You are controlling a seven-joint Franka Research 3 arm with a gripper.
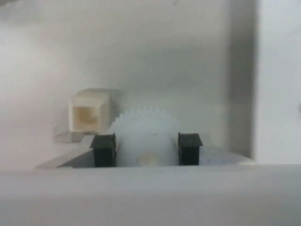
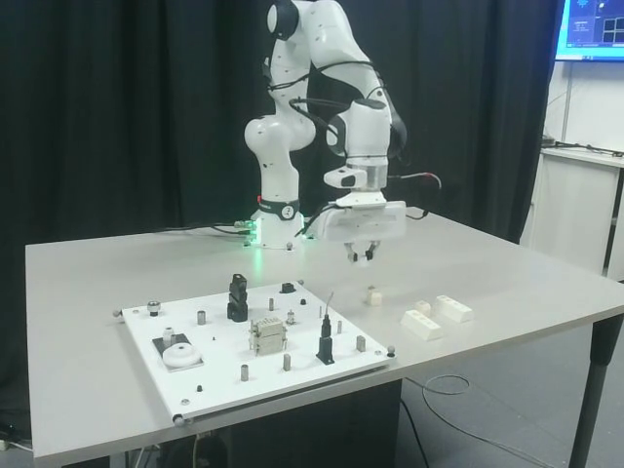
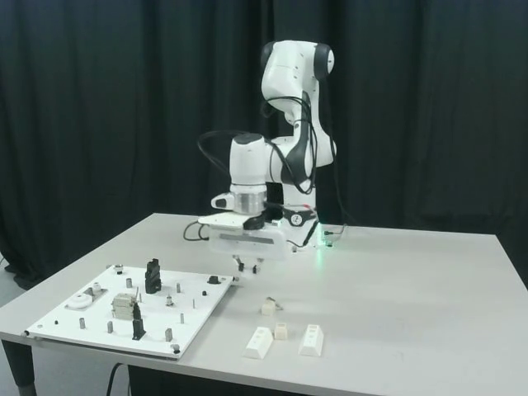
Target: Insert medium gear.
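In the wrist view a white toothed medium gear (image 1: 146, 136) sits between my two black fingertips (image 1: 103, 149), and my gripper (image 1: 146, 149) is shut on it. From the room views my gripper (image 2: 362, 255) (image 3: 248, 266) hangs above the grey table, just off the far right corner of the white assembly board (image 2: 219, 370) (image 3: 49, 322). The gear is too small to make out there. A white large gear (image 2: 181, 356) lies on the board's near left part, among short pegs.
A small cube (image 1: 89, 112) (image 2: 373, 296) (image 3: 267, 308) lies on the table just beyond my gripper. Two white blocks (image 2: 421, 322) (image 2: 453, 309) lie further right. Black parts (image 2: 237, 297) (image 2: 325, 349) and a connector (image 2: 266, 336) stand on the board.
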